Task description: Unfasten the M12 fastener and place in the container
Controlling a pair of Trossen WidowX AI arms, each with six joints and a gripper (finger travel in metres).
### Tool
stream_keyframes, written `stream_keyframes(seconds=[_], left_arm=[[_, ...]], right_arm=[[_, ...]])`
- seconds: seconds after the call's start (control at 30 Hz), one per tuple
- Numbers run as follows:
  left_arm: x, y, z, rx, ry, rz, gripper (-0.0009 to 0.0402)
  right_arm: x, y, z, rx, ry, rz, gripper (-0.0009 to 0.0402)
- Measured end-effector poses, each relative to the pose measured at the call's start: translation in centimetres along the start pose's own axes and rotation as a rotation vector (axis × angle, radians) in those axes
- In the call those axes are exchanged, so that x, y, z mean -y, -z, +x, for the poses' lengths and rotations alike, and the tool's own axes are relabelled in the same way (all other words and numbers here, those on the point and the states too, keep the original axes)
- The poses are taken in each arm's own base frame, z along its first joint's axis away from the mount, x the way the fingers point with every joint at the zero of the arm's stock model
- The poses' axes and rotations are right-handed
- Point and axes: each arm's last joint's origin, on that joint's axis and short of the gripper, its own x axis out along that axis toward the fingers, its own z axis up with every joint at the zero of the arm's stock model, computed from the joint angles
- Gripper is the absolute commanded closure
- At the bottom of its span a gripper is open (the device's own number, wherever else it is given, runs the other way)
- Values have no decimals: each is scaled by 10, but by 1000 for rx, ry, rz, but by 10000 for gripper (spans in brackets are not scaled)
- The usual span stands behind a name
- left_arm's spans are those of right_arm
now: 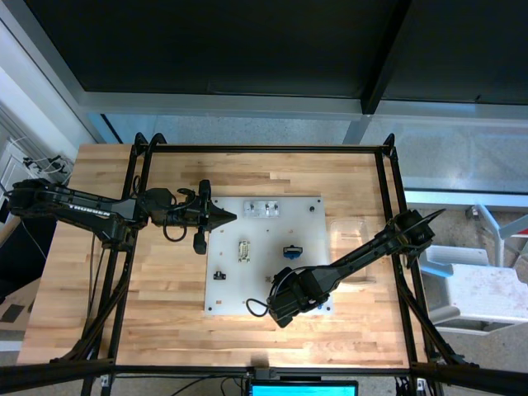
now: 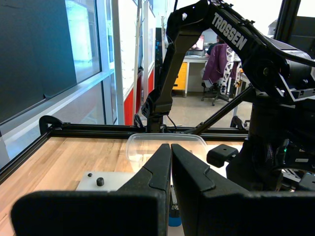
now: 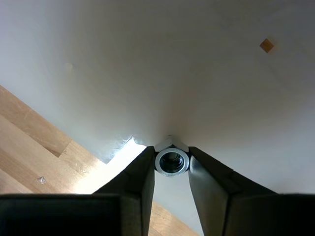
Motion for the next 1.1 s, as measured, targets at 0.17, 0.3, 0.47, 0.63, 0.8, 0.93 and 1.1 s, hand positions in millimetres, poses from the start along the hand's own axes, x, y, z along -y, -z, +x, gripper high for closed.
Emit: stream_keyframes(seconds=[0.17, 0.3, 0.47, 0.63, 0.8, 0.93, 1.1], left_arm=[[0, 0, 0, 0, 0, 0, 393], [0, 0, 0, 0, 0, 0, 393], [0, 0, 0, 0, 0, 0, 393], [0, 0, 0, 0, 0, 0, 393], [0, 0, 0, 0, 0, 0, 393], [0, 0, 0, 0, 0, 0, 393], [0, 0, 0, 0, 0, 0, 393]], right_arm=[[0, 0, 0, -1, 0, -16, 359], [0, 0, 0, 0, 0, -127, 371], [0, 0, 0, 1, 1, -486, 379], [0, 0, -1, 1, 2, -819, 380], [0, 0, -2, 1, 3, -1105, 380], [0, -1, -4, 4, 1, -1292, 380], [-1, -1, -6, 12, -5, -1463, 380]])
